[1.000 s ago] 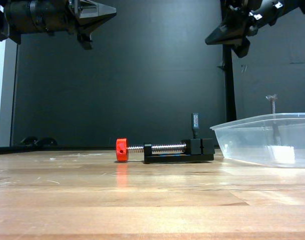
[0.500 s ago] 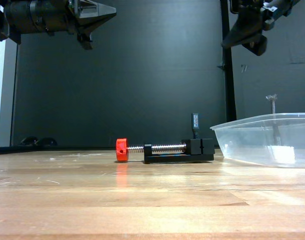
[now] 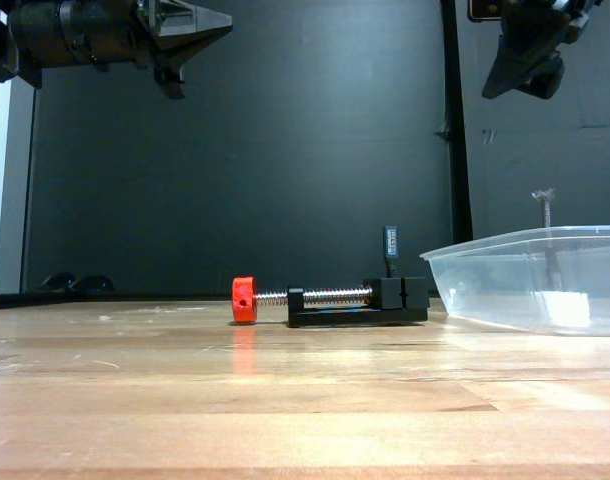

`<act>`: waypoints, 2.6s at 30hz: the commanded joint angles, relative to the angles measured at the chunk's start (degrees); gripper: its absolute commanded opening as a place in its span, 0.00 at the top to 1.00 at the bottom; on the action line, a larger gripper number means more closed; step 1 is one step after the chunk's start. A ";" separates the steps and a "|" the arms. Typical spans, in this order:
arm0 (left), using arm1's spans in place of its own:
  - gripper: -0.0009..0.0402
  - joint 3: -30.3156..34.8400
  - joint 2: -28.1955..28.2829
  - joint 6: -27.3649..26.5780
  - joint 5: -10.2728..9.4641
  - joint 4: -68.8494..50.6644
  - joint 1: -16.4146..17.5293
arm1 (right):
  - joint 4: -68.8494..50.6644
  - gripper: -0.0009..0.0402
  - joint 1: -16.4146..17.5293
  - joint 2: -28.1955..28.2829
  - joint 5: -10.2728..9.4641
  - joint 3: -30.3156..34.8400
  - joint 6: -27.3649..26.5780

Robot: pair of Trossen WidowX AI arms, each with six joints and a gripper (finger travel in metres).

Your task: Pick the usb-c connector and install on the hub

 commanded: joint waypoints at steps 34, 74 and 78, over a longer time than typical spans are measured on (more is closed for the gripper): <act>0.98 0.00 0.00 0.00 0.02 0.02 0.02 | -12.83 0.57 5.03 10.64 -6.10 2.08 -4.79; 0.98 0.00 0.00 0.00 0.02 0.02 0.00 | -6.73 0.53 8.55 17.90 -7.04 -0.79 -6.60; 0.98 0.00 0.00 0.00 0.02 0.02 0.02 | -6.34 0.53 8.59 18.56 -7.04 -0.79 -6.67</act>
